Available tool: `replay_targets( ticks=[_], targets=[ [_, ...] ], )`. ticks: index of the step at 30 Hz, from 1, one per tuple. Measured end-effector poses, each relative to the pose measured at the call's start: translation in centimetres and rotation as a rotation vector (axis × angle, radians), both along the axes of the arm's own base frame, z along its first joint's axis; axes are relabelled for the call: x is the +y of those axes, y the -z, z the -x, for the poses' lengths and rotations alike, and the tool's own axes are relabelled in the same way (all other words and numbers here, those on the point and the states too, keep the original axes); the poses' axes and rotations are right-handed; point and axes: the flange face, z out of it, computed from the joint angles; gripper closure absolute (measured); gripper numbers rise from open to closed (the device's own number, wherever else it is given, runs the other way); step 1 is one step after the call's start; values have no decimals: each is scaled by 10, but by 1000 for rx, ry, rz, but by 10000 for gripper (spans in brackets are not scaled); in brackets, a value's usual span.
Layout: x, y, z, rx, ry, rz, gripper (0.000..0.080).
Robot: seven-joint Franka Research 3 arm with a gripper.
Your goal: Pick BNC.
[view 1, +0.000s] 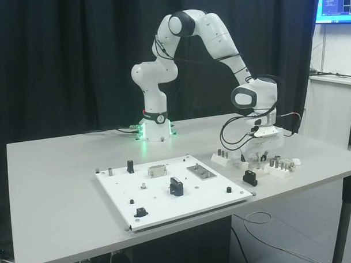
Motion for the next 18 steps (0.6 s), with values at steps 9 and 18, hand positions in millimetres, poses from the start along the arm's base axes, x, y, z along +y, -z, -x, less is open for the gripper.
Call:
replay_targets(
  ticks=[9, 18],
  targets=[
    [2, -3, 0, 0, 2, -1, 676],
    [9, -17, 3, 8, 9, 4, 676]
  ],
)
